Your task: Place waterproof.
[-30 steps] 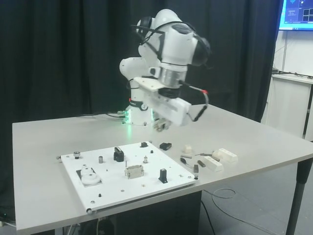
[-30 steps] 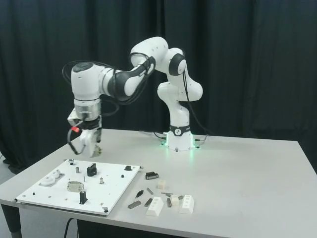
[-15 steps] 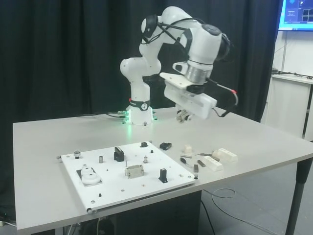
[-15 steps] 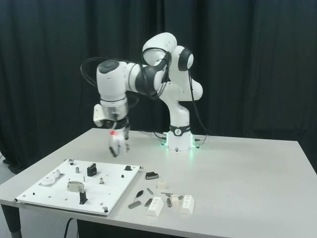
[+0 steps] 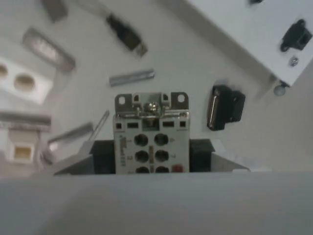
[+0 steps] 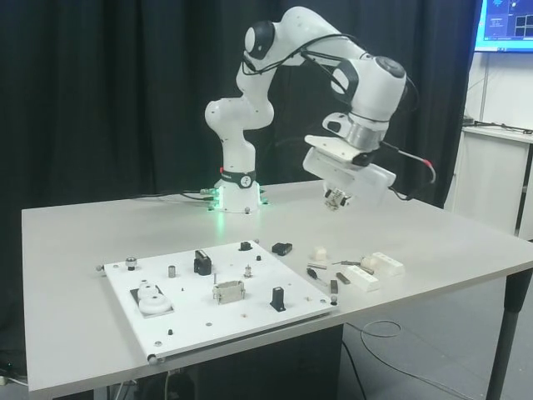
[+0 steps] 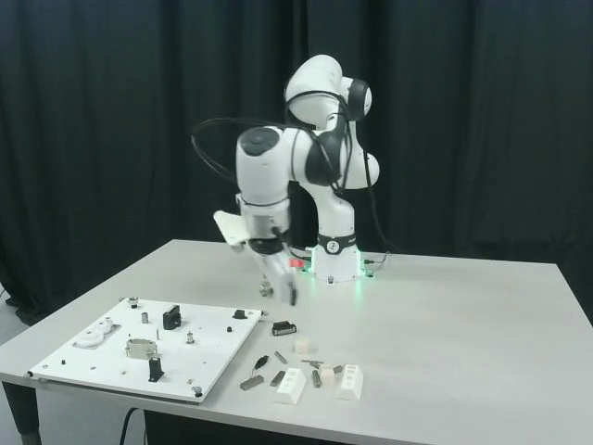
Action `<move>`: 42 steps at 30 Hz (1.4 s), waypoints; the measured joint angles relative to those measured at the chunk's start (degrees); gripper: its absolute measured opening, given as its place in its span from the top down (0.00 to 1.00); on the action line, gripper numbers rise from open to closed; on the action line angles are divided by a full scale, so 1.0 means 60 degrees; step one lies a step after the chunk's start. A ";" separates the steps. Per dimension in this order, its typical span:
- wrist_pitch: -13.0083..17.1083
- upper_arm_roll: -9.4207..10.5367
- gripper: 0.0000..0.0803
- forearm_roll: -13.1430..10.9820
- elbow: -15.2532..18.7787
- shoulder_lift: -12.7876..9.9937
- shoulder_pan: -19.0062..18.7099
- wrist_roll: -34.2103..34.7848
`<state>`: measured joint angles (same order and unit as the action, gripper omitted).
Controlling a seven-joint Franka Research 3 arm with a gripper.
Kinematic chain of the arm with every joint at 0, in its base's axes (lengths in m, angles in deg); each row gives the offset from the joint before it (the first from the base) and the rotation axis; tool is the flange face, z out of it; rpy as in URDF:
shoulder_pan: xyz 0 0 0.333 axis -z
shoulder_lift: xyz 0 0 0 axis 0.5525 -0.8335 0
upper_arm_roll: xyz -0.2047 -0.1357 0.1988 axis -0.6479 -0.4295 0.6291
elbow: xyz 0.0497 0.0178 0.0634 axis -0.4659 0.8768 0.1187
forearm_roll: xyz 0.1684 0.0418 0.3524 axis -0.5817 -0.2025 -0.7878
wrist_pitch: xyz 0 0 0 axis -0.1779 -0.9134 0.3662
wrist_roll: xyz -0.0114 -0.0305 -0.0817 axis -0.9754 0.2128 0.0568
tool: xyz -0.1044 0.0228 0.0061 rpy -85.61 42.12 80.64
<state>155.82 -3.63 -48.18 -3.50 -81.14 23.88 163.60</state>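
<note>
The gripper (image 5: 151, 164) was closed on a grey and white connector block (image 5: 151, 134), the waterproof part, which showed a metal latch at its outer end and rows of round numbered sockets on its face; the black fingers (image 5: 103, 155) pressed against its two sides. In the room views the gripper (image 6: 336, 198) hung well above the grey table (image 6: 83, 242), over the ground between the white board (image 6: 218, 292) and the loose parts, with the block too small to make out there. Below the block, in the wrist view, lay a black connector (image 5: 225, 107) just beside the board's corner (image 5: 259, 34), a small metal bar (image 5: 131, 77), a cable plug (image 5: 126, 35) and white socket blocks (image 5: 22, 83). The second room view showed the same black connector (image 7: 283, 327) near the board edge (image 7: 139, 348) and the white blocks (image 7: 291, 385) toward the table's front. On the board stood a metal housing (image 6: 228, 292), a black clip (image 6: 201, 262) and a white gear piece (image 6: 151, 300). The arm's base (image 6: 236, 179) glowed green at the table's far side.
</note>
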 joint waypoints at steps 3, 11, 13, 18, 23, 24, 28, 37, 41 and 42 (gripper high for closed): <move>0.0253 0.0219 0.61 0.0060 0.0413 0.0156 -0.0043 -0.0413; 0.1142 0.0648 0.61 0.0264 0.1694 0.0643 -0.0177 -0.1432; 0.1392 0.0710 0.61 0.0323 0.2049 0.0787 -0.0238 -0.1703; 0.2064 0.0891 0.61 0.0461 0.2951 0.1152 -0.0366 -0.2341; 0.2976 0.1016 0.61 0.0613 0.3883 0.1521 -0.0539 -0.2602; 0.3216 0.1037 0.61 0.0636 0.4085 0.1602 -0.0574 -0.2602; 0.4284 0.1118 0.61 0.0738 0.4894 0.1903 -0.0690 -0.2602; 0.6761 0.1158 0.61 0.0886 0.6388 0.2283 -0.0993 -0.2601; 0.7710 0.1175 0.61 0.0885 0.6776 0.2258 -0.1041 -0.2500; 0.7892 0.1178 0.61 0.0885 0.6845 0.2244 -0.1041 -0.2450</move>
<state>203.17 3.44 -42.87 37.57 -67.68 17.64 148.90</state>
